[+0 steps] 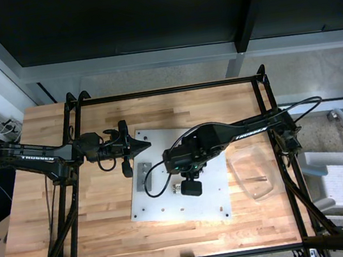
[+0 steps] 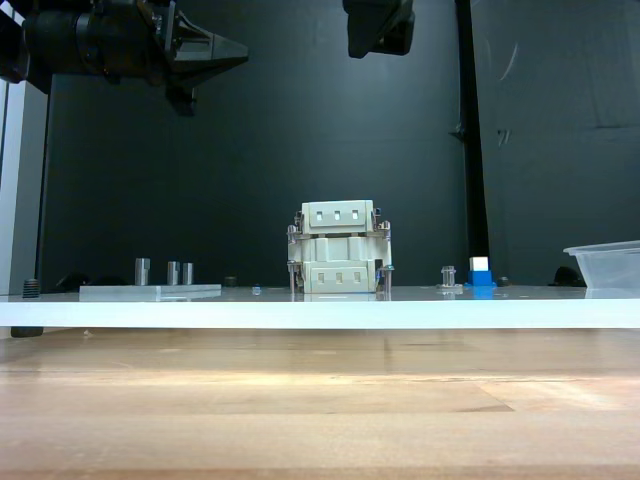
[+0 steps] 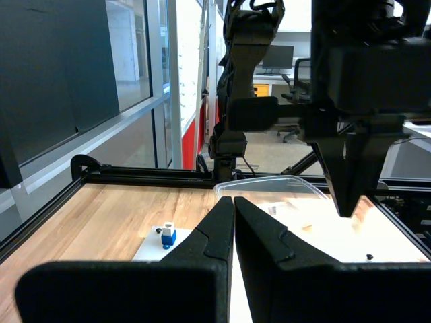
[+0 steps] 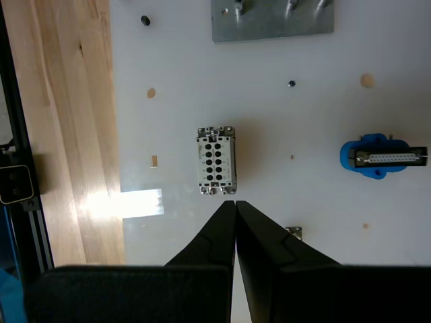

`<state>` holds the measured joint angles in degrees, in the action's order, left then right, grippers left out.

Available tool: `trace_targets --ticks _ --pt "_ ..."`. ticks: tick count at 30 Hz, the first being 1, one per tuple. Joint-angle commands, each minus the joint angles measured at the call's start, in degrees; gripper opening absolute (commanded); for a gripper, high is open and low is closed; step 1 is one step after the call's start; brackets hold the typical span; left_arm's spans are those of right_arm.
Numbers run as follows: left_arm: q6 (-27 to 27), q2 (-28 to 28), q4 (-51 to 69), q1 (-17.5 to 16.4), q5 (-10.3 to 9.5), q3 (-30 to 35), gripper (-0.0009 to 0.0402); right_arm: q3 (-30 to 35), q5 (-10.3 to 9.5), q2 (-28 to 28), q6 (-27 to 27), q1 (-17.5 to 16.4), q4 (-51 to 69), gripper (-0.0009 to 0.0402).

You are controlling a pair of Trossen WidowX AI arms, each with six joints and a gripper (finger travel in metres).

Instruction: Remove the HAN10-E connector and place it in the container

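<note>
Here's the right tool (image 4: 235,204), tips together, hovering over the small beige-grey rectangular HAN10-E connector (image 4: 216,161). The left tool (image 3: 234,202), also closed, hangs high, well apart. The connector is likely rigid, light and firmly seated: pinch its long sides.

white board (image 4: 303,128) matt; on it beige plastic han10-e connector (image 4: 216,161), dull metal plate (image 4: 269,27). beneath, wood table (image 1: 109,228). beside, clear glossy container (image 2: 610,265). above, matt black left gripper (image 3: 234,200), right gripper (image 4: 234,203).
</note>
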<state>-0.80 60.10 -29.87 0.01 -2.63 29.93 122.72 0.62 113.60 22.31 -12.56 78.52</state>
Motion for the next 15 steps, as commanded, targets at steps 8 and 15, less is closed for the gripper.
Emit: trace_targets --ticks 8,15 --pt "0.0 0.0 0.0 0.0 0.02 0.0 0.0000 6.4 0.39 6.5 0.4 -0.6 1.7 0.0001" --pt "0.0 0.0 0.0 0.0 0.00 0.0 0.0000 6.3 0.87 8.4 0.1 -0.9 2.0 0.0068"
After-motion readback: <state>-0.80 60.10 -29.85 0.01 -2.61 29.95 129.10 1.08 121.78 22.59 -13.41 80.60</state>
